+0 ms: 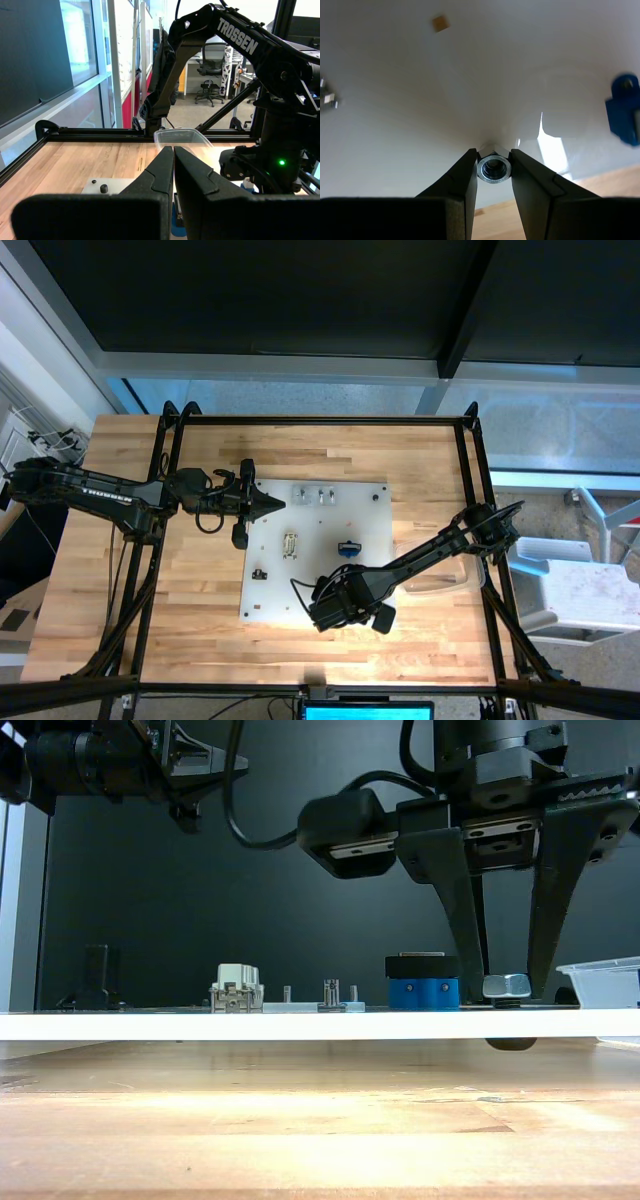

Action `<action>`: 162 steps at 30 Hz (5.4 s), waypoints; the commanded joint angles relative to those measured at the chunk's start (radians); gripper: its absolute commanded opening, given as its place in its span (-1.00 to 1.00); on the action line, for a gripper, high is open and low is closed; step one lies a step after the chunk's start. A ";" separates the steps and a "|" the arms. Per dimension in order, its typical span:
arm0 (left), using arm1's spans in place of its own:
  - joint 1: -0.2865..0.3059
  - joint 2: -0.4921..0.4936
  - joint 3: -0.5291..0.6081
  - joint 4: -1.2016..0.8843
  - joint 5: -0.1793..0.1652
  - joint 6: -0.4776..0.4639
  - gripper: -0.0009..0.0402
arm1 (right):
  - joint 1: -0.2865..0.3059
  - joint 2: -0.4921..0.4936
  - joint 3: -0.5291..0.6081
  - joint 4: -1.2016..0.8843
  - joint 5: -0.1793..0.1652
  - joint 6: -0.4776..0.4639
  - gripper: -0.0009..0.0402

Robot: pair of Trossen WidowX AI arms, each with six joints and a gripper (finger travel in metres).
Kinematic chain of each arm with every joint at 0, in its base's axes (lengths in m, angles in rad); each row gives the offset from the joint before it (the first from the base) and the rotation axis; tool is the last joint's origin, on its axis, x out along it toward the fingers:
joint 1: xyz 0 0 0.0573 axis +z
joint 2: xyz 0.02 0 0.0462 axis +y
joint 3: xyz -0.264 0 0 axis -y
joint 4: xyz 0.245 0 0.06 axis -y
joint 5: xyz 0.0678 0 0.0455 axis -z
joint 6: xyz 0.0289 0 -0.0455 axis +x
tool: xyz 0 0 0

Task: Pick the M12 fastener and fasten on the M12 threads

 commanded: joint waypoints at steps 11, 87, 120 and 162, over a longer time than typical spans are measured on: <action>0.000 0.000 0.000 0.000 0.000 0.000 -0.96 | 0.002 0.001 -0.005 0.001 0.002 0.645 -0.87; 0.000 0.000 0.000 0.000 0.000 0.000 -0.96 | 0.005 -0.130 0.023 -0.056 -0.047 0.101 -0.04; 0.000 0.000 0.000 0.001 0.000 0.000 -0.96 | 0.006 -0.128 -0.026 -0.082 0.072 -1.853 -0.33; 0.000 0.000 0.000 0.000 0.000 0.000 -0.96 | 0.006 -0.121 -0.137 0.084 -0.187 -2.086 -0.96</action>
